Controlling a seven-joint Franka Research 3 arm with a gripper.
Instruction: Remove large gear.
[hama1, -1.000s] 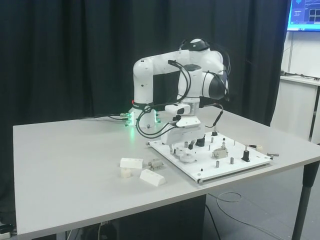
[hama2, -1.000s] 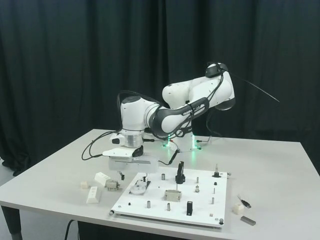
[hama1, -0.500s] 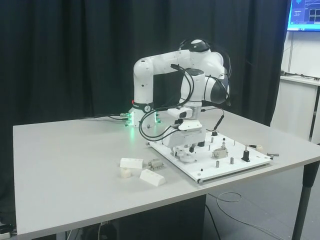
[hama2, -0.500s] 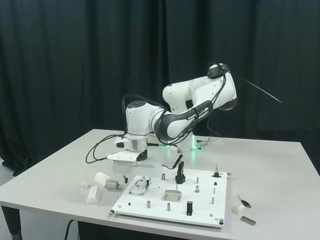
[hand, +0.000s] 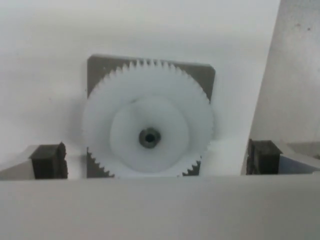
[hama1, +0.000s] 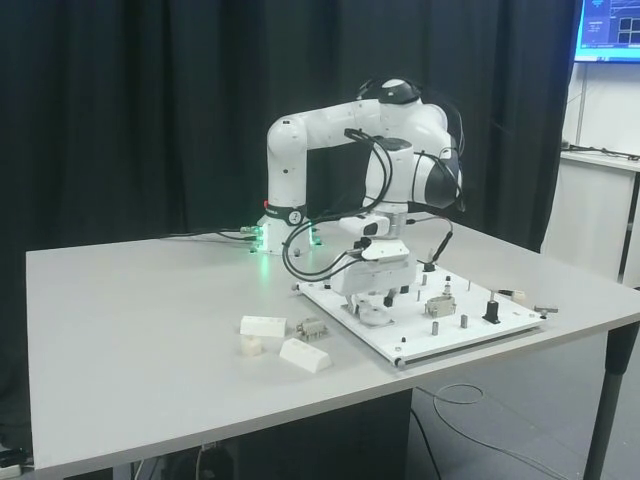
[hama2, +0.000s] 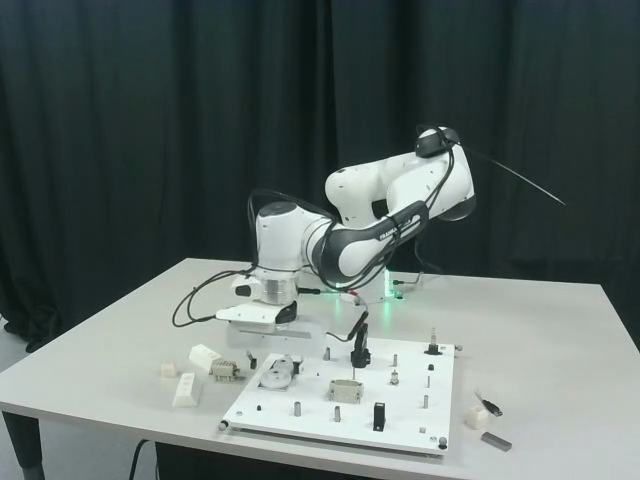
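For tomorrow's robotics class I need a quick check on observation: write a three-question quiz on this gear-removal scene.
1. True or false: the claw has its fingers spread either side of the large white toothed plastic gear.
2. What does the gear sit on? A) the bare grey table B) the white flat assembly board
3. Fill in: the gear's centre hole looks ____ .

Key: 1 true; 2 B; 3 black.

— Where is the arm?
— The white arm (hama2: 370, 215) reaches out from its base and bends down, wrist pointing straight at the board's near-left corner.
— And the gripper (hand: 155, 159)?
— Its black fingertips (hand: 48, 161) stand spread wide apart.
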